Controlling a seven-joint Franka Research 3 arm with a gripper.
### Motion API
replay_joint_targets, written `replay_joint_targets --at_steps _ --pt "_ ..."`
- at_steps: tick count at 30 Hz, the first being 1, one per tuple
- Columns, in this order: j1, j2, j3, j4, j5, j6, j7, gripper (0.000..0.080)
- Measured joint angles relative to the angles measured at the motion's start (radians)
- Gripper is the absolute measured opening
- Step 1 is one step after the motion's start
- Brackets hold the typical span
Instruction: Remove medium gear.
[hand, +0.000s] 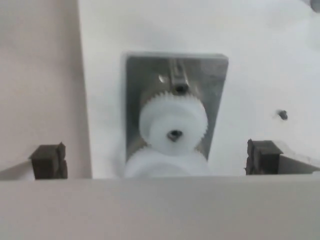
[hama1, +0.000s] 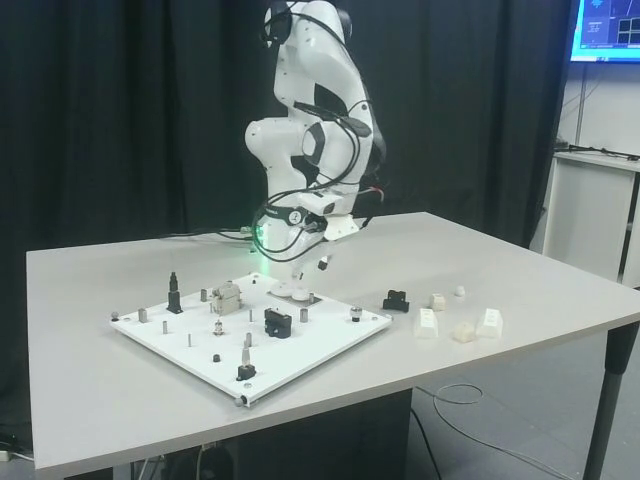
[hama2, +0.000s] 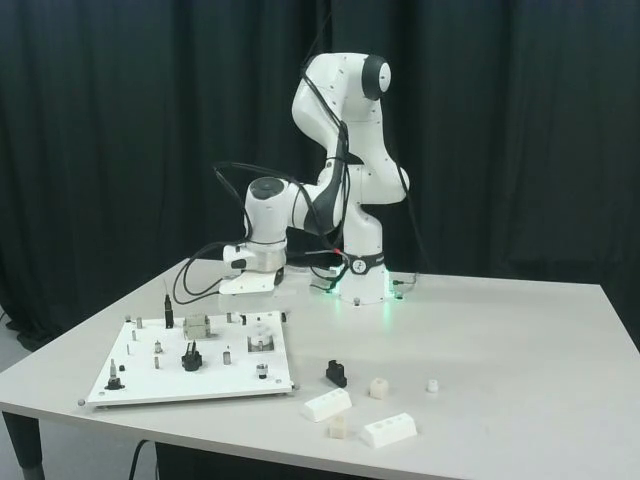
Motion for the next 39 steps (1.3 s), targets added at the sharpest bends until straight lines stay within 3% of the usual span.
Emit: replay_joint_targets --at_steps 8,20,39 --pt "-0.004 -0.015 -0.025 -0.050 0.024 0.068 -0.037 0.0800" --pt "-0.004 -0.025 -0.047 -0.114 0.137 0.166 -0.125 0.0800" --pt "-0.004 -0.024 -0.086 -0.143 0.279 0.229 -0.260 0.0800"
